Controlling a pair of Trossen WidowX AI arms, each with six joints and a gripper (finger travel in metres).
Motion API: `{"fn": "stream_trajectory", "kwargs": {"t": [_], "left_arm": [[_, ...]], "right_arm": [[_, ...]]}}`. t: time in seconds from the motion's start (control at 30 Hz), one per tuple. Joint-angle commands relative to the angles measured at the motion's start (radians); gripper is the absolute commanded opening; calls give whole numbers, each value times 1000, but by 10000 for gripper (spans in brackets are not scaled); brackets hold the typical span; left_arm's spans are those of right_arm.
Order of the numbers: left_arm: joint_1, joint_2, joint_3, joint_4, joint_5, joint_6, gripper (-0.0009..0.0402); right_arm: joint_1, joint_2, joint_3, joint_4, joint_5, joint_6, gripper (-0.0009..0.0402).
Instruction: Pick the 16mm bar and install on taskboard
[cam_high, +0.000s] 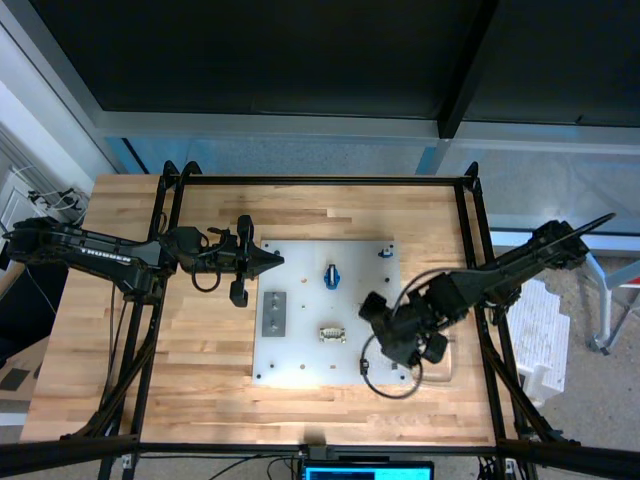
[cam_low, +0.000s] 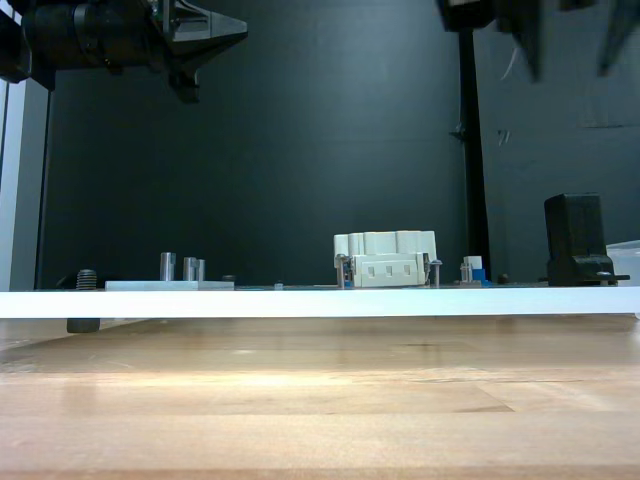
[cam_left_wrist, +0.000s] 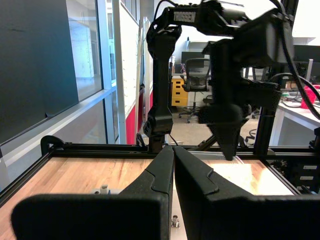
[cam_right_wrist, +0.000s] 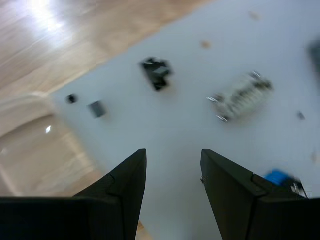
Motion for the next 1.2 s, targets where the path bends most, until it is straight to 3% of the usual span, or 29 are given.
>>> {"fn": "stream_trajectory", "kwargs": {"t": [0.03, 0.13, 0.37, 0.83, 1.2], "left_arm": [[0, 0, 0, 0, 0, 0, 0], [0, 0, 0, 0, 0, 0, 0], [0, 0, 0, 0, 0, 0, 0], [0, 0, 0, 0, 0, 0, 0], [0, 0, 0, 0, 0, 0, 0]], "right_arm": [[-52, -16, -2, 28, 24, 78, 149], [-100, -31, -2, 72, 55, 158, 149], [-186, -69, -9, 170, 57, 265, 129], [-313, -149, -71, 414, 55, 360, -3], [-368, -171, -160, 624, 44, 421, 0]]}}
